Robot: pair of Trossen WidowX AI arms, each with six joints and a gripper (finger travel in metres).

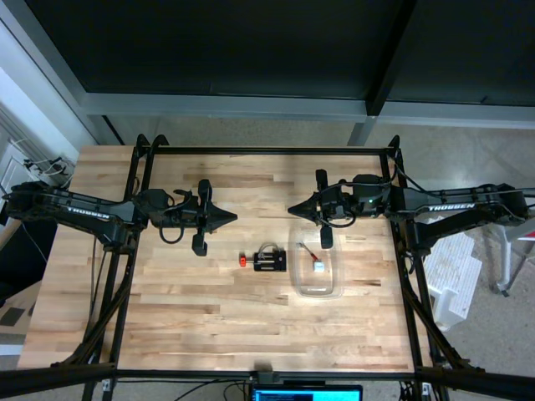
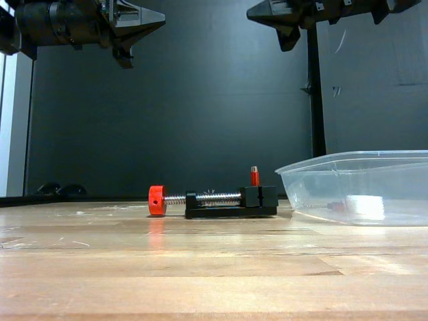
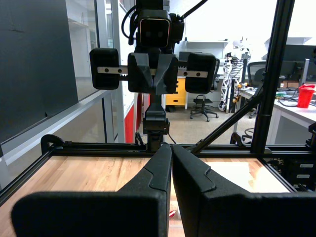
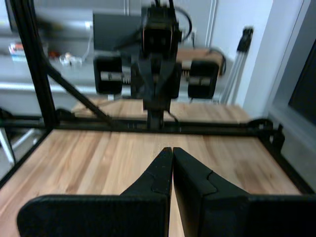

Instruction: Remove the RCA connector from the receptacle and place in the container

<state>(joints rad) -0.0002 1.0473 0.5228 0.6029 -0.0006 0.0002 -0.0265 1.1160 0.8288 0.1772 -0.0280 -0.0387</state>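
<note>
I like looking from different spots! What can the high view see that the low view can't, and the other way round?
Only the high view plainly shows the thin plug lying inside the clear tray. Only the low view shows the side of the black block, its screw thread and a small red peg standing on top. Both show the block, tray, white square piece, and the left gripper and right gripper, shut, up above the table, touching nothing.

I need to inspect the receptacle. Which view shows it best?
Low view: the receptacle sits side-on, close and unobstructed. The high view shows it small, from above. The wrist views show no clear receptacle, just the left gripper and right gripper, fingers shut, both high over the table.
</note>
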